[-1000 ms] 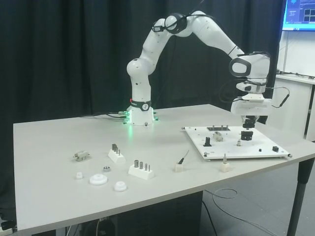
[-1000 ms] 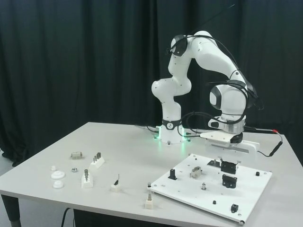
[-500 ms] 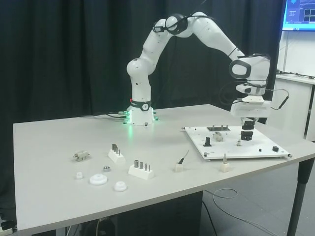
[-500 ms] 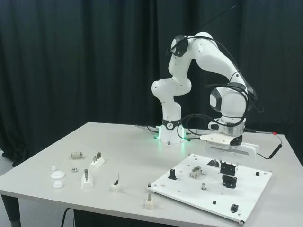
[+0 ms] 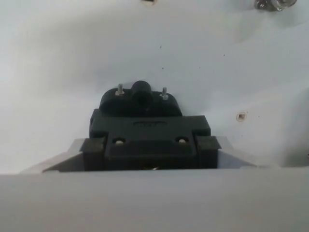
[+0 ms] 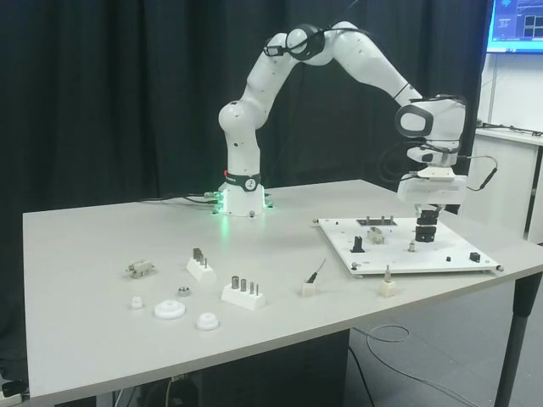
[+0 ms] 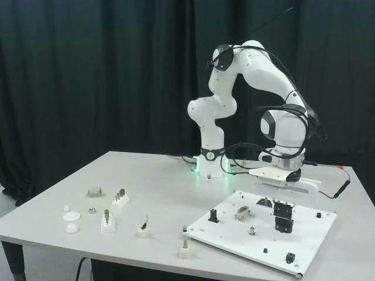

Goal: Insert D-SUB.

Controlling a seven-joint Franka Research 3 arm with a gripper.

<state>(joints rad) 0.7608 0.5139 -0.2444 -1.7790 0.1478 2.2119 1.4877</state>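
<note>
Gripping the black plug [image 5: 148,130] between closed-in fingers, the end effector [image 7: 283,206] hangs just above the white board [image 7: 310,237] on the worktop [image 6: 93,246].

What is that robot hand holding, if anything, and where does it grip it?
The gripper holds a black D-SUB connector above the white board. Its fingers clamp the connector's two short ends, one on each side.

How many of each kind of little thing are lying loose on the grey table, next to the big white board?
White round pieces: 3
White blocks with pegs: 4
Grey nut: 1
Small connector piece: 1
Total: 9
</note>
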